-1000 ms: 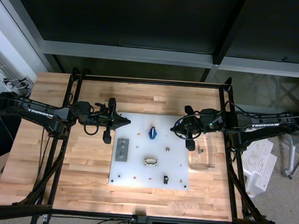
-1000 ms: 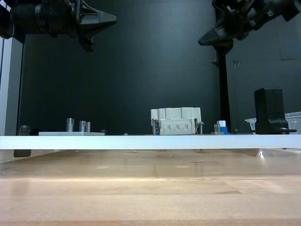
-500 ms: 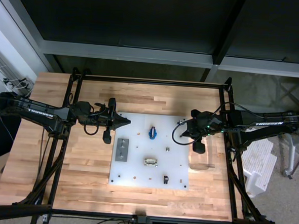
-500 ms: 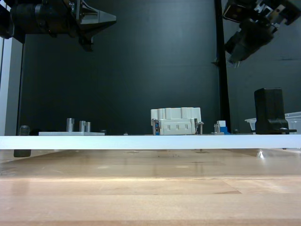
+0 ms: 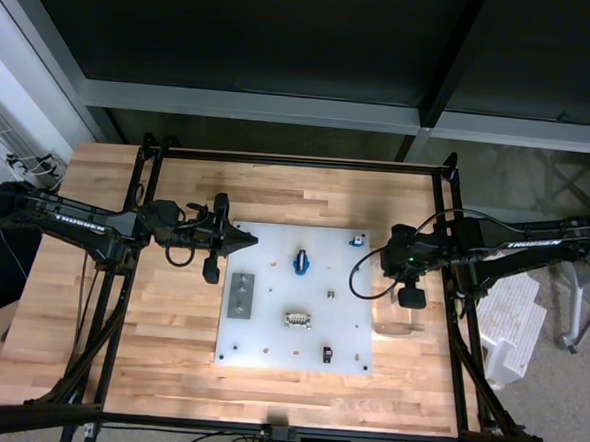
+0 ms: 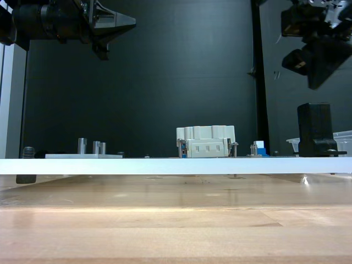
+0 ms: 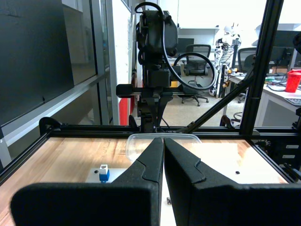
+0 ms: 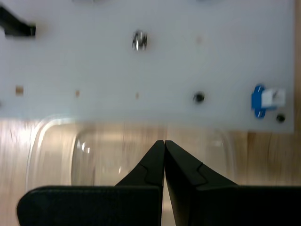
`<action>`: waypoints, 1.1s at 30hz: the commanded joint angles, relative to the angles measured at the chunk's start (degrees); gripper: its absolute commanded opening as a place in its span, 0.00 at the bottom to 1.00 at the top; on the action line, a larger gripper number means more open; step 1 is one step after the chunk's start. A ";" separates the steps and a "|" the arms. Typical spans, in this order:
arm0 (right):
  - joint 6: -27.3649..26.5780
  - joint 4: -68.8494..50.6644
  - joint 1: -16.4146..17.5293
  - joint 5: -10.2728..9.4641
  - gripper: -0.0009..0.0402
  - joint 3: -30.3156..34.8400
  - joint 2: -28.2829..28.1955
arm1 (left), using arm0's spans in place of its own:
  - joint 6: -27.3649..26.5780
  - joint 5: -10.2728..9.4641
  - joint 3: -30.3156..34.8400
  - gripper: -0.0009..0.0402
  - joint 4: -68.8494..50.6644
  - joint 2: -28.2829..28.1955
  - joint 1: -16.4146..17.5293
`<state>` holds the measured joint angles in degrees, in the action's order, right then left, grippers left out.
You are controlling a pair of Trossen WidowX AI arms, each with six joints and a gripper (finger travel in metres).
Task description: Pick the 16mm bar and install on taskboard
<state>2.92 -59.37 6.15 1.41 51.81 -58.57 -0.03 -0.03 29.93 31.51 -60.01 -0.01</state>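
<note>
The taskboard (image 5: 268, 335) is a white square lying mid-table, carrying a grey block (image 5: 241, 294) and a blue part (image 5: 302, 262). The 16mm bar is not visible in any view. My right gripper (image 5: 409, 288) hangs above the clear tray (image 5: 401, 326), just off the board's right edge, pointing down. In the right wrist view its fingers (image 8: 164, 142) are shut with nothing between them, above the tray's rim (image 8: 51, 141). My left gripper (image 5: 246, 240) hovers level over the board's upper left corner, shut and empty (image 7: 163, 139).
On the board are a beige connector (image 5: 298, 321), a black piece (image 5: 327, 355) and a small blue-and-white part (image 5: 355, 242). The low view shows the connector (image 6: 206, 141) and the black piece (image 6: 315, 129) standing up. A black frame surrounds the table.
My right gripper has swung from over the board's right part to the right and tipped downward over the clear tray. The left arm has not moved.
</note>
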 commanded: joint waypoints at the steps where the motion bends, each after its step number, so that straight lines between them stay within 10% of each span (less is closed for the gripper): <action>1: 1.14 -2.93 1.18 0.07 0.02 -0.02 -0.02 | 0.02 0.00 0.02 0.02 0.02 0.02 0.00; 19: 9.75 -10.99 9.31 1.70 0.04 -0.04 -0.02 | 0.02 0.00 0.02 0.02 0.02 0.00 0.02; 33: 15.34 -9.01 14.23 4.63 0.41 -3.74 -0.42 | 0.02 0.00 0.02 0.02 0.02 0.00 0.00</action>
<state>17.91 -69.12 20.27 6.13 48.77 -58.94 -0.01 -0.05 29.93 31.51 -60.01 -0.01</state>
